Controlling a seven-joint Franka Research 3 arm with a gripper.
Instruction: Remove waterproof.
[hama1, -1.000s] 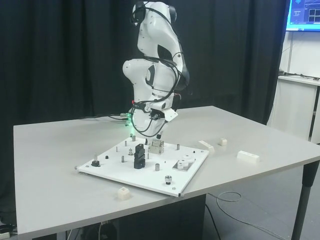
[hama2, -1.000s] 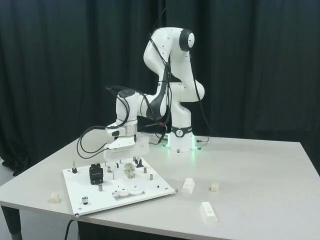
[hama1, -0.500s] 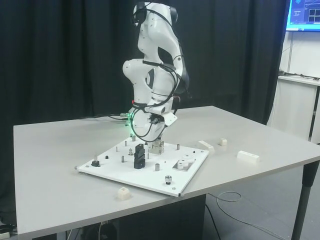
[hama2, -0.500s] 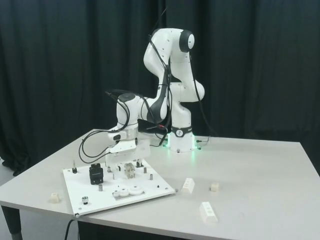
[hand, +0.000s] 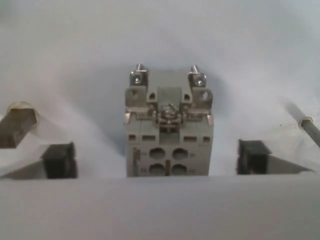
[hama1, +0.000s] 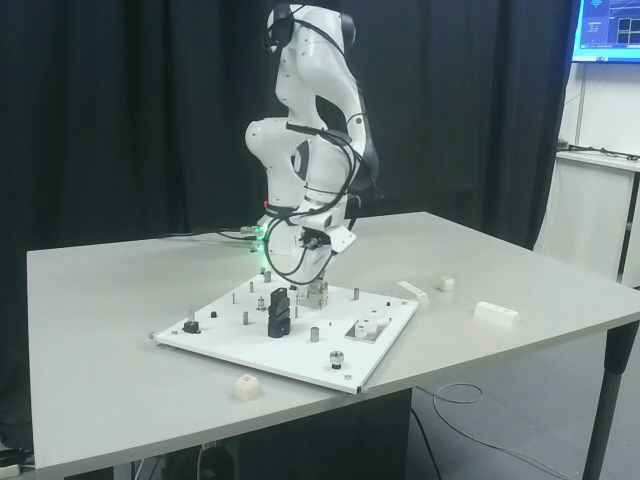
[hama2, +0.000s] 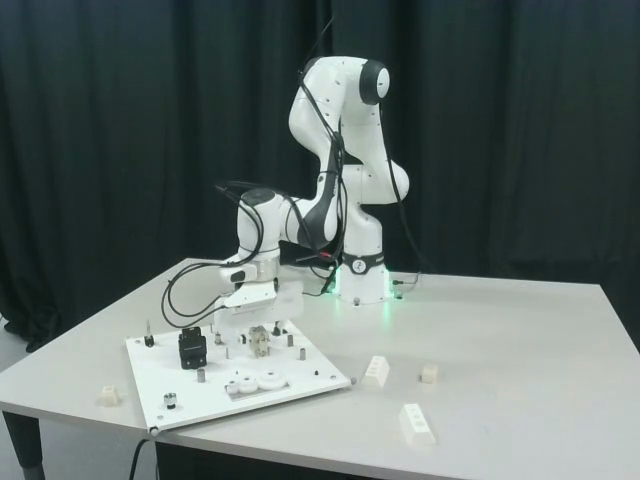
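The white arm's gripper (hand: 155, 160) has risen, fingers (hand: 59, 160) wide apart and empty, straddling the grey metal-clipped waterproof connector (hand: 168, 127); closing off-centre risks snagging its clips.

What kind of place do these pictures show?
Probably a robotics laboratory: a white robot arm is bolted on a grey table, over a white assembly board with small fitted parts, and black curtains hang behind.
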